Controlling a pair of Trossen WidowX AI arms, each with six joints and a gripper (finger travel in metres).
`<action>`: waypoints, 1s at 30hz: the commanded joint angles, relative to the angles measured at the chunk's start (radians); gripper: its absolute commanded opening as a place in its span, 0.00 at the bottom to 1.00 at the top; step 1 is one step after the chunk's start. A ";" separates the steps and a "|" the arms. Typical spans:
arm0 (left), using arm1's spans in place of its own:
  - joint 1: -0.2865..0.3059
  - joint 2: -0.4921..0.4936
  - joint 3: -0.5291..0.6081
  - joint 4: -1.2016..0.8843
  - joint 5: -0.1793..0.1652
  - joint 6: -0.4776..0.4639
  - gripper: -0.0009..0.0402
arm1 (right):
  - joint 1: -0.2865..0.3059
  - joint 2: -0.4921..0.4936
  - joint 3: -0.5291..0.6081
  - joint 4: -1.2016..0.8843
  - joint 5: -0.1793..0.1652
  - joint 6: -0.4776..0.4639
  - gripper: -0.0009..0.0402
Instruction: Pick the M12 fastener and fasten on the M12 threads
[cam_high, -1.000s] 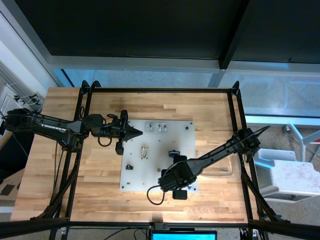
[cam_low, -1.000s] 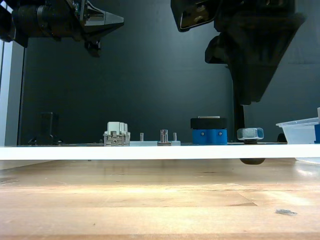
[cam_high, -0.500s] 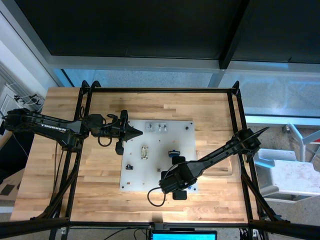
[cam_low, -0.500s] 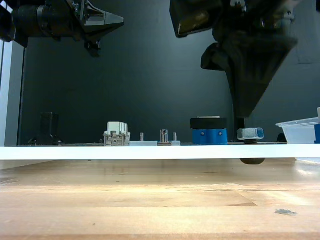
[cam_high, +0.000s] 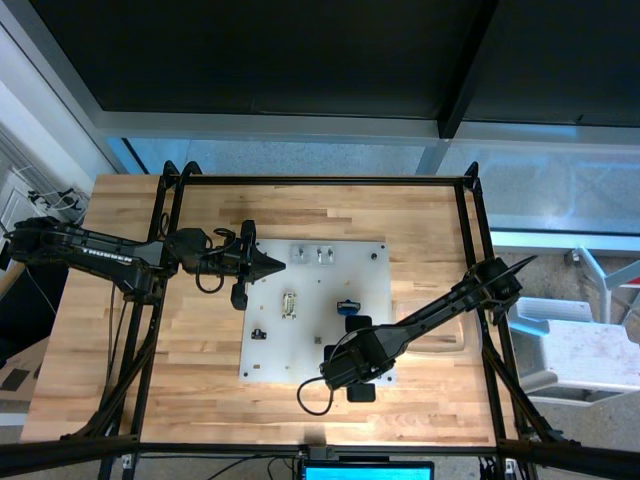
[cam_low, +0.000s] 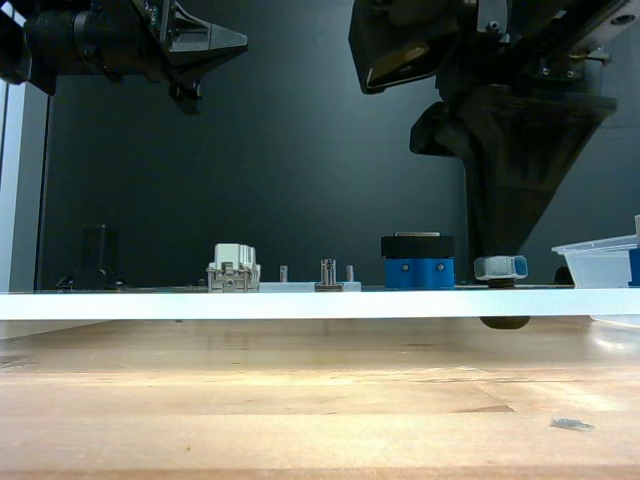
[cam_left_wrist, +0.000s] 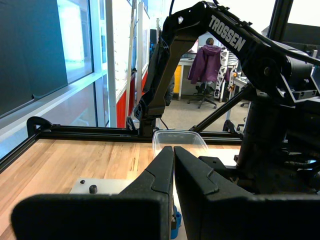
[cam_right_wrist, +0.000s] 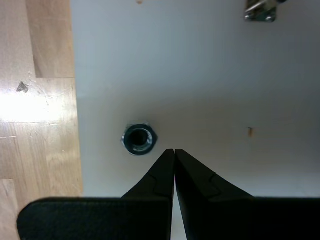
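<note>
The small silver hexagonal M12 nut (cam_right_wrist: 139, 139) is sitting on the flat white plastic task board (cam_right_wrist: 215, 75), close to the edge where the pale wooden table (cam_right_wrist: 47, 45) begins. Its bore is showing dark, and in the low view it is lying low with no ribs under it, so I am judging it to be on its short black threaded stud, though I cannot tell how far down. My right gripper (cam_right_wrist: 174, 151) is hanging just beside the nut with its fingers pressed together on nothing. To tighten well, I am thinking of parting them, centring over the hexagon, settling onto two opposite flats, and turning squarely without tilting. My left gripper (cam_left_wrist: 173, 150) is hovering high over the board's far left side, fingers together and empty.
</note>
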 joint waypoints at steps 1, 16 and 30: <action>0.000 0.000 0.000 0.000 0.000 0.000 0.02 | 0.001 0.001 -0.021 0.034 -0.017 0.002 0.02; 0.000 0.000 0.000 0.000 0.000 0.000 0.02 | 0.001 -0.034 -0.009 0.028 -0.285 -0.087 0.02; 0.000 0.000 0.000 0.000 0.000 0.000 0.02 | -0.003 -0.034 -0.037 0.022 -0.032 0.006 0.02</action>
